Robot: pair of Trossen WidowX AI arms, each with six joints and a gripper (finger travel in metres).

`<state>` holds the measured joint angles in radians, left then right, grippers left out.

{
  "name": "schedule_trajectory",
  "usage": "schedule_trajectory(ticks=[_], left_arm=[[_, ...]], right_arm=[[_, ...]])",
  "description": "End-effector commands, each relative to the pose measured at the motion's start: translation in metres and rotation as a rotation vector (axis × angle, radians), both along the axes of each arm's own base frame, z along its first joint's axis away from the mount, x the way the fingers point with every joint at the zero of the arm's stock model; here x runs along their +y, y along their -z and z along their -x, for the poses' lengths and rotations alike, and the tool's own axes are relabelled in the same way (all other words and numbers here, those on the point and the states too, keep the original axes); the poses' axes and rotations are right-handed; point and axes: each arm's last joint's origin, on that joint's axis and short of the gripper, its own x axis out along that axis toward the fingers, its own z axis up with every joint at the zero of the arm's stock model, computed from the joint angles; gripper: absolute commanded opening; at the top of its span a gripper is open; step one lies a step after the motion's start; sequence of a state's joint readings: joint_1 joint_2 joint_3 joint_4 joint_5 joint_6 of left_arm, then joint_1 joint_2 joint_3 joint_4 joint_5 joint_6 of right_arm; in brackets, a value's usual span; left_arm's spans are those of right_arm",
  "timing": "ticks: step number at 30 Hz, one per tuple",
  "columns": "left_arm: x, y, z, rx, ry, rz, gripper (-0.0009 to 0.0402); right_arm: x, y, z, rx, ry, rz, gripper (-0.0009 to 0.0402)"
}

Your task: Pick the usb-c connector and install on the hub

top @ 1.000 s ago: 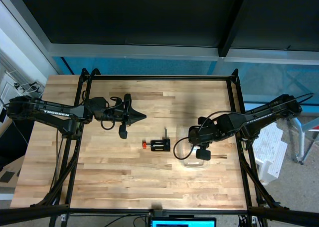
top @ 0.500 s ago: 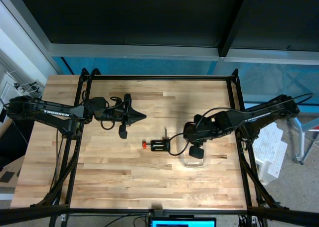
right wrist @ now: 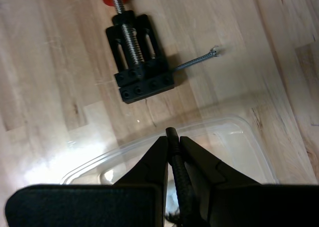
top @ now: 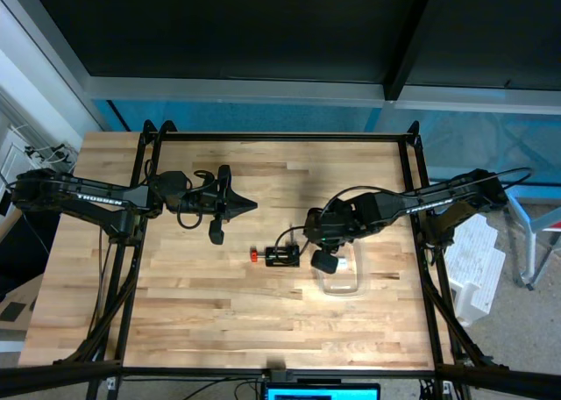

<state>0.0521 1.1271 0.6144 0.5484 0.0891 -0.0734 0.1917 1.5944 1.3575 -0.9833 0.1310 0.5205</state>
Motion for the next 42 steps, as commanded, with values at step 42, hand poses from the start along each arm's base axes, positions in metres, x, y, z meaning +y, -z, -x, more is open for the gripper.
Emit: schedule_trajectory(ticks=[42], left_arm=[[0.0, 0.0, 0.0, 0.0, 0.0, 0.0, 0.0]], right_arm=[[0.011, 0.024, -0.059, 0.061, -0.217, 0.086, 0.0]])
